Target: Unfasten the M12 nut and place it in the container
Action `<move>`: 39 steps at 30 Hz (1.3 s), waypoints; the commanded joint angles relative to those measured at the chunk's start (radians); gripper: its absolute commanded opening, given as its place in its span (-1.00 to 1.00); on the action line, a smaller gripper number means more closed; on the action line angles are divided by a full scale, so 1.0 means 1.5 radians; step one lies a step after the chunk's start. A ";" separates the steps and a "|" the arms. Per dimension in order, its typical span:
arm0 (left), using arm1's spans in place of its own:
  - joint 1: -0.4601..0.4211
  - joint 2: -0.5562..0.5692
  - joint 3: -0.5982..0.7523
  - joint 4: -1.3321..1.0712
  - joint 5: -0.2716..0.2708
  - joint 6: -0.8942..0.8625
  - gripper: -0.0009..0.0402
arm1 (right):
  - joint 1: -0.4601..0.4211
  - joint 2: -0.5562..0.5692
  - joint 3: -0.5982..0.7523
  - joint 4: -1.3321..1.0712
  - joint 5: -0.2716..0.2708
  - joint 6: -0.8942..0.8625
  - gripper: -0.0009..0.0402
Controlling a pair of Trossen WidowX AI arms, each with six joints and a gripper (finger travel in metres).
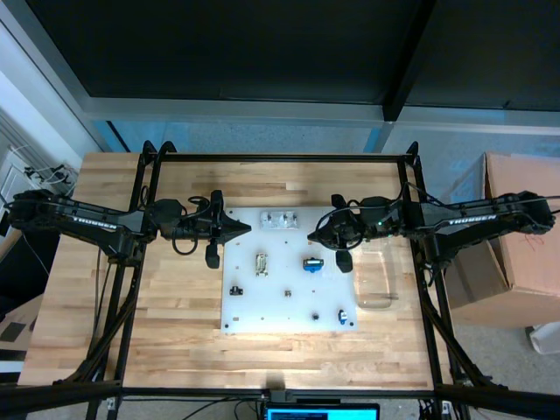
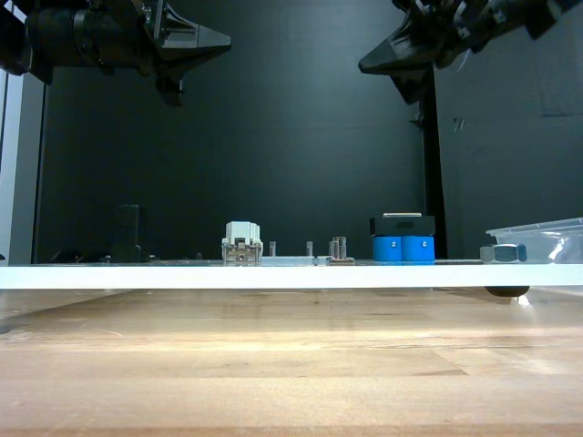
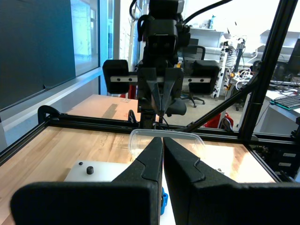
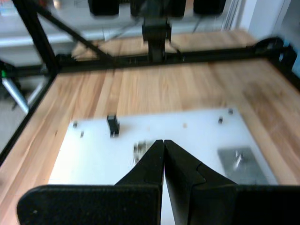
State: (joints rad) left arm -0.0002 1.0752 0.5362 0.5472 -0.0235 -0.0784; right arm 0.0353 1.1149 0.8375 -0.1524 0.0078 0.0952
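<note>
The small silver nut (image 2: 504,253) sits on its stud near the white board's near right edge (image 1: 343,313). In the low view it stands in front of the clear container (image 2: 547,237). The high view shows nothing inside the container (image 1: 378,278), which lies just right of the board. My left gripper (image 1: 248,229) hovers high over the board's far left part, shut, with nothing in it (image 3: 162,139). My right gripper (image 1: 311,236) hovers high over the board's far right part, also shut and bare (image 4: 163,141). Both are far above and behind the nut (image 2: 228,39) (image 2: 362,66).
The white board (image 1: 262,322) carries a grey connector (image 2: 241,246), a blue and black block (image 2: 402,239), a small silver post (image 2: 339,248) and a clear fixture (image 1: 280,219) at its far edge. A black frame (image 1: 280,158) rings the wooden table. A cardboard box (image 1: 516,254) stands at the right.
</note>
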 commanded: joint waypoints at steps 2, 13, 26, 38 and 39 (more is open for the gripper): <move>0.000 0.000 0.000 0.000 0.000 0.000 -0.96 | 0.003 0.005 0.062 -0.164 -0.001 0.001 -0.96; 0.000 0.000 0.000 0.000 0.000 0.000 -0.96 | 0.011 0.077 0.230 -0.506 -0.003 0.036 -0.96; 0.000 0.000 0.000 0.000 0.000 0.000 -0.96 | 0.059 0.261 0.430 -0.679 -0.006 0.067 -0.96; 0.000 0.000 0.000 0.000 0.000 0.000 -0.96 | 0.175 0.392 0.515 -0.715 -0.009 0.158 -0.96; 0.000 0.000 0.000 0.000 0.000 0.000 -0.96 | 0.183 0.399 0.516 -0.713 -0.016 0.165 -0.96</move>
State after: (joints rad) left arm -0.0002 1.0752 0.5358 0.5468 -0.0235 -0.0780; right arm 0.2951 1.7000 1.6089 -1.2247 -0.0048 0.3283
